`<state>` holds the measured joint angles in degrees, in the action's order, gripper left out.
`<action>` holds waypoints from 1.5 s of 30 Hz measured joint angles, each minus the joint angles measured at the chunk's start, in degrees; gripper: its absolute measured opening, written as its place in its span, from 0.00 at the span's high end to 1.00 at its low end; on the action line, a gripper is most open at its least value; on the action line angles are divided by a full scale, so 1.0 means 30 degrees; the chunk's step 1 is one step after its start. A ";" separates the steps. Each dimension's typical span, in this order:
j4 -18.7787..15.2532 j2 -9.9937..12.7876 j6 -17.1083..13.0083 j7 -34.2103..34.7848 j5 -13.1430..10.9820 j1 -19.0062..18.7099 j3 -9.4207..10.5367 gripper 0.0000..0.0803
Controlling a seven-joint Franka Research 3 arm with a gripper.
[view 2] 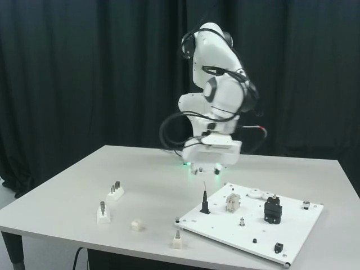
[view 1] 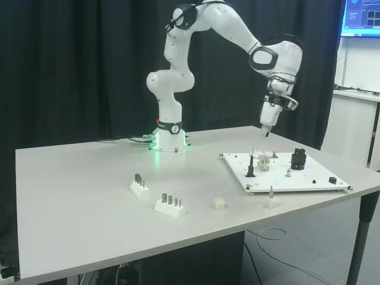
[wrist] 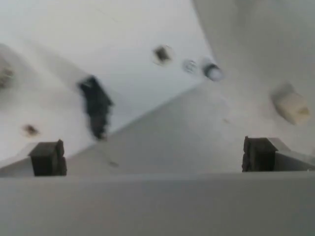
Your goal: Pick square peg 4.
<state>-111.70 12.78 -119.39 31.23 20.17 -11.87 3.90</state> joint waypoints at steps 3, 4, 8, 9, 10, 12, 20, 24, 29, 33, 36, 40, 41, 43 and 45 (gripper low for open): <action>0.0050 0.0000 0.0030 -0.0443 0.0366 0.0894 0.0006 0.00; 0.0056 0.0000 0.0037 -0.0581 0.0471 0.1185 0.0004 0.00; 0.0065 0.0000 0.0041 -0.1057 0.0855 0.2430 0.0008 0.00; 0.0067 0.0000 0.0041 -0.1162 0.0919 0.2736 0.0006 0.00; 0.0072 0.0000 0.0041 -0.1256 0.0958 0.3057 0.0006 0.00; 0.0095 0.0000 0.0035 -0.1402 0.0988 0.3705 0.0003 0.00; 0.0207 0.0002 -0.0232 -0.2961 0.0992 0.6141 -0.0193 0.00; 0.0202 0.0046 -0.0502 -0.3990 0.0914 0.6987 -0.0739 0.00; 0.0071 0.0188 -0.1020 -0.5263 0.0531 0.7502 -0.1920 0.00; -0.0294 0.0298 -0.1673 -0.6102 -0.0146 0.7566 -0.3324 0.00; -0.0662 0.0417 -0.2285 -0.6603 -0.0596 0.7569 -0.4453 0.00; -0.1271 0.0660 -0.3281 -0.7460 -0.1371 0.7571 -0.5962 0.00; -0.1423 0.0737 -0.3536 -0.7735 -0.1641 0.7570 -0.6295 0.00; -0.1725 0.0895 -0.4059 -0.8394 -0.2308 0.7570 -0.6912 0.00; -0.1989 0.1077 -0.4463 -0.9093 -0.3043 0.7570 -0.7424 0.00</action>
<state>-117.67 16.01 -132.78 3.95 11.04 10.84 -18.37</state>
